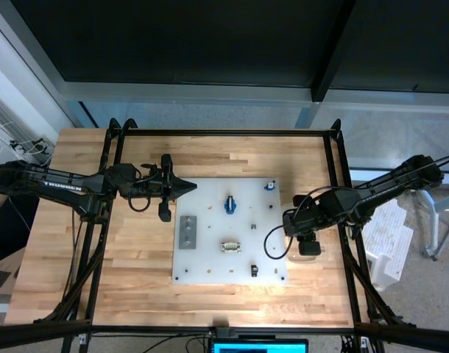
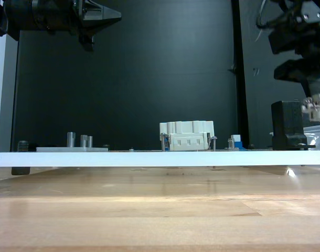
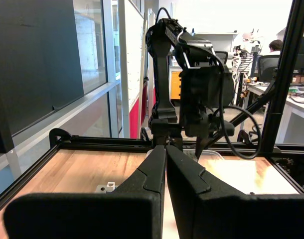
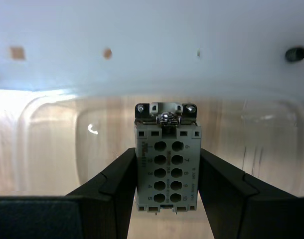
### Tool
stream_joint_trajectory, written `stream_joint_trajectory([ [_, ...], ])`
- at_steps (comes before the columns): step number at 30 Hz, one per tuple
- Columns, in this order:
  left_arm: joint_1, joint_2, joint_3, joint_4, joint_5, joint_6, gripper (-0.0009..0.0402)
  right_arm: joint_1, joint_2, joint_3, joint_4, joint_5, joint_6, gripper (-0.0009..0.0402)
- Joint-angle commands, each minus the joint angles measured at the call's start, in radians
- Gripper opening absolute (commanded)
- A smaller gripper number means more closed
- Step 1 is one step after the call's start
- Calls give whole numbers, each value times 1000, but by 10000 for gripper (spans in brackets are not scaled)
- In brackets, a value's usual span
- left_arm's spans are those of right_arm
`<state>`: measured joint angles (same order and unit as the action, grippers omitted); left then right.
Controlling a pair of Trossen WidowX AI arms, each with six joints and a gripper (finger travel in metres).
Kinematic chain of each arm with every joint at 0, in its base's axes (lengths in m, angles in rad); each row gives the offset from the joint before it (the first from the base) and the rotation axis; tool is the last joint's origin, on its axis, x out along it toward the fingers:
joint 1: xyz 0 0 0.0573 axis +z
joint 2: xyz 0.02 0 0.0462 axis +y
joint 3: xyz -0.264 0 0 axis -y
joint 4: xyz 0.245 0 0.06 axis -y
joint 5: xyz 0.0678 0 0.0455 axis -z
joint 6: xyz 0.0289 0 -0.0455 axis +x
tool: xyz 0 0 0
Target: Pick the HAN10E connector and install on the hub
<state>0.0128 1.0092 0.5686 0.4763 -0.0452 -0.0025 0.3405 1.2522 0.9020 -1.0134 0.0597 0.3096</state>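
Since the right gripper (image 4: pixel 168 154) was clamped on the HAN10E connector (image 4: pixel 167 172), pinching its two long sides, the pick looked done to me. It hung just off the right edge of the white plate (image 1: pixel 210 268), lifted clear of the table. What mattered next was the hub (image 1: pixel 230 247): it sat on the plate, inward from that gripper toward the table's middle and lower down, with its long axis running left-right. Couldn't tell if the connector's axis matched yet. The left gripper (image 1: pixel 189 188) was parked high off the plate's far left corner, fingers pressed together on nothing, so the right arm was way closer.
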Motion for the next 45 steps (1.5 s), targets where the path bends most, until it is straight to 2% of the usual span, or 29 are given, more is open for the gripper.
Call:
stream_joint_trajectory([
  [1,0,0,0,0,0,0,1,0,1,18,1,1,0,41],
  [18,0,0,0,0,0,0,1,0,1,29,14,0,11,41],
  [23,0,0,0,0,0,0,1,0,11,53,17,5,15,54],
  [38,0,0,0,0,0,0,1,0,228,204,28,1,-11,75],
  [45,0,0,0,0,0,0,1,0,320,314,26,1,-10,131],
])
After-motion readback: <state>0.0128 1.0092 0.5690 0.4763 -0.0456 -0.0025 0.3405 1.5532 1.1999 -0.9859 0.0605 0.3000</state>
